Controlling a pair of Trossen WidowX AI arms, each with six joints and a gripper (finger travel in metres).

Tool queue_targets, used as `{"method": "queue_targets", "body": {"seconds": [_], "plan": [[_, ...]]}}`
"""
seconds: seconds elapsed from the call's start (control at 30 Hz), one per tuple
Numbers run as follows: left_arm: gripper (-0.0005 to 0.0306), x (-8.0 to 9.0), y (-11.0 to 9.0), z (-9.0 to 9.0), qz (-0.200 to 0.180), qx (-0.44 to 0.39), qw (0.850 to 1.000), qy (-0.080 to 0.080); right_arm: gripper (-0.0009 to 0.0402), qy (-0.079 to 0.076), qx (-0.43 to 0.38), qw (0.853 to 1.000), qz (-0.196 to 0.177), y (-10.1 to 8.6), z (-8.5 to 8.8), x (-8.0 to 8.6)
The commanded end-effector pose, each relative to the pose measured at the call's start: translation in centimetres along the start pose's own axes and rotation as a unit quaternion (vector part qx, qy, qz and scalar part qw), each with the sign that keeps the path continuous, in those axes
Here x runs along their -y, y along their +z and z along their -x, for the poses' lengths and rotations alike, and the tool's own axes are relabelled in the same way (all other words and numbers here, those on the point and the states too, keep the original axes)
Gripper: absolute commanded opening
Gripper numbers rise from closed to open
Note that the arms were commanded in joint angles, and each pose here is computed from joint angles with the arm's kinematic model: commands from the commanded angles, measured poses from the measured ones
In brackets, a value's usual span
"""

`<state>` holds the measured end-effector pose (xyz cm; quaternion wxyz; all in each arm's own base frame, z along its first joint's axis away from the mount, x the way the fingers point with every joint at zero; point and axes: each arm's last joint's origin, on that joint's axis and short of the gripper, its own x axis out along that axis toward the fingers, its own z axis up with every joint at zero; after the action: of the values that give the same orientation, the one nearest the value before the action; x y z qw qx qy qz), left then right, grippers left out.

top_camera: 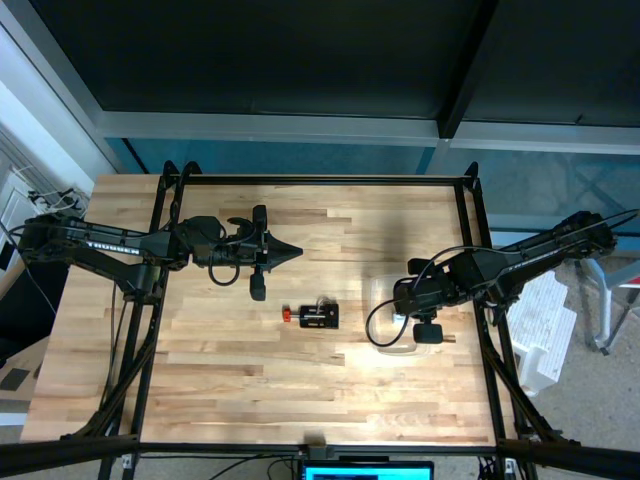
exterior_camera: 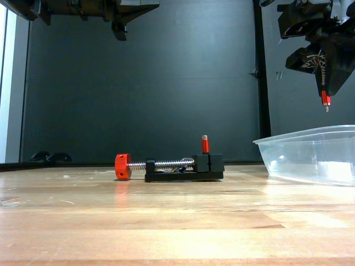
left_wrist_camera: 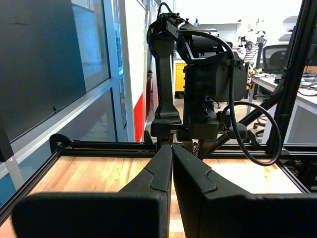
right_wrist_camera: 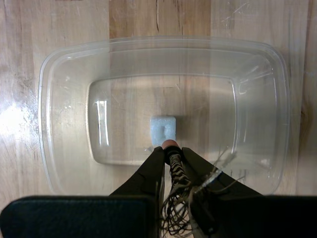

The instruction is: Pick the rca connector and install on the hub

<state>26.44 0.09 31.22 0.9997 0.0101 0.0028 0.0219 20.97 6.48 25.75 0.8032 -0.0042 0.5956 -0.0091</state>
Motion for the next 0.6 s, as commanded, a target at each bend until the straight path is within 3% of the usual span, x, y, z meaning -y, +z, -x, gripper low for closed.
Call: {"method": "queue_targets", "body": {"seconds": [0.03, 0.6], "plan": [[0.0, 0.0, 0.0, 0.0, 0.0, 0.0, 1.0, 0.0, 0.0, 0.002, -0.001, 1.0, 0.0, 0.0, 0.0, 0.0], [0.0, 0.0, 0.0, 0.0, 0.0, 0.0, 1.0, 0.0, 0.0, -0.001, -0.002, 1.0, -0.006, 1.4, -0.4, -0.2]]}}
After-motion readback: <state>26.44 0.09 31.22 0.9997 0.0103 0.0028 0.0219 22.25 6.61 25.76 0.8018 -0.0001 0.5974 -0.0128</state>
